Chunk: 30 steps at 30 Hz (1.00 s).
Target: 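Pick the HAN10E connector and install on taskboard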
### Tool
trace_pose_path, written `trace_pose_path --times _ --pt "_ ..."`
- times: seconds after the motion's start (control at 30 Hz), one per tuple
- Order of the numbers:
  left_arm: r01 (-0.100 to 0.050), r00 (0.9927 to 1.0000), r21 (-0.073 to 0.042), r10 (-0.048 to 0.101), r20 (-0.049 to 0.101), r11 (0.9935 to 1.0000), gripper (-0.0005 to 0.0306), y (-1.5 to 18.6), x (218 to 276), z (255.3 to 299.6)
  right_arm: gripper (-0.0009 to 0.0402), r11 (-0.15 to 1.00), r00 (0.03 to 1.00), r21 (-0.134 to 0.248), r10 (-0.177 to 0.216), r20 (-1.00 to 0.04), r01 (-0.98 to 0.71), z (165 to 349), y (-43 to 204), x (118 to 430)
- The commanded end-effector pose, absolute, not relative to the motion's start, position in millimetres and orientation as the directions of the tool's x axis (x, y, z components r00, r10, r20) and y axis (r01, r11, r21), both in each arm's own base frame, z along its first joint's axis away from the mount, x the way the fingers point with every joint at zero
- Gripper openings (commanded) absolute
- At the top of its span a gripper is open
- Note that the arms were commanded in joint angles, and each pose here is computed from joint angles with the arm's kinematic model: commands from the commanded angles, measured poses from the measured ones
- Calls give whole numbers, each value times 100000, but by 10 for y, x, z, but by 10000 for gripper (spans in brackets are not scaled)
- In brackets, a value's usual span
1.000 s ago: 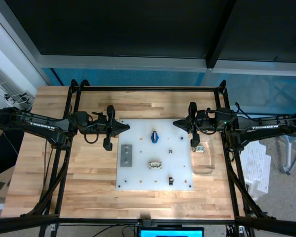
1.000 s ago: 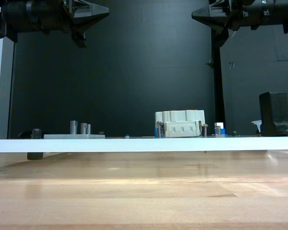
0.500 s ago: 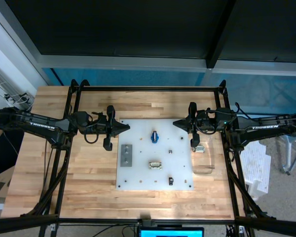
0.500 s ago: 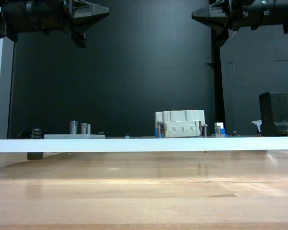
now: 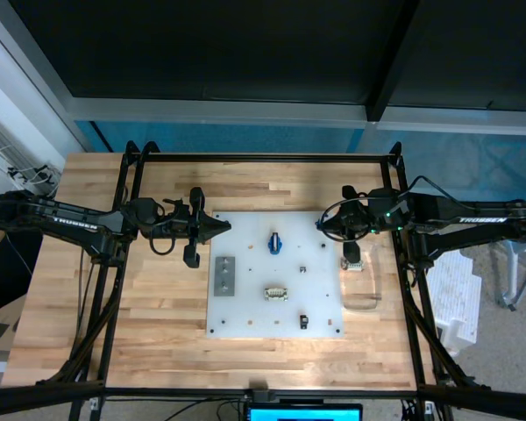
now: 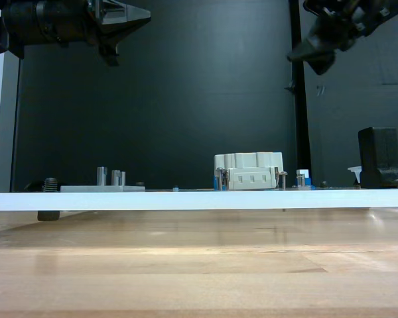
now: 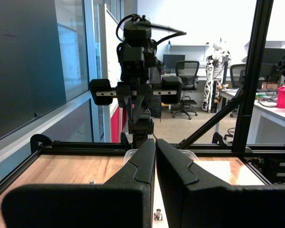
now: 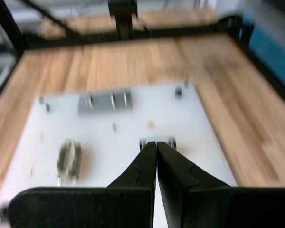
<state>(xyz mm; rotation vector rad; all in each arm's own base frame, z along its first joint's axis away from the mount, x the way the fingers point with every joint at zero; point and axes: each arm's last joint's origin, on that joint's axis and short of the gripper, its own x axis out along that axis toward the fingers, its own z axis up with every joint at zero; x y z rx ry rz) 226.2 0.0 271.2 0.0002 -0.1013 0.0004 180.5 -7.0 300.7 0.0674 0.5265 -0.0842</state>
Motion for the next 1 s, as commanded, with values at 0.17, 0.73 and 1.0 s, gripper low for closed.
trace_pose_path --times 0.17,0.73,1.0 --pt "-2 99488 17 0 10111 100000 1 0 2263 2712 0 99288 67608 2854 -5762 -73457 11562 3002 -65 1672" --pt "-2 99488 17 0 10111 100000 1 0 2263 2712 0 99335 28029 -761 -3976 -95909 11484 2788 -43 1640" --pt "-2 99484 17 0 10149 100000 1 0 2263 2712 0 99723 19987 -1392 -2832 -97941 7310 2696 43 1714"
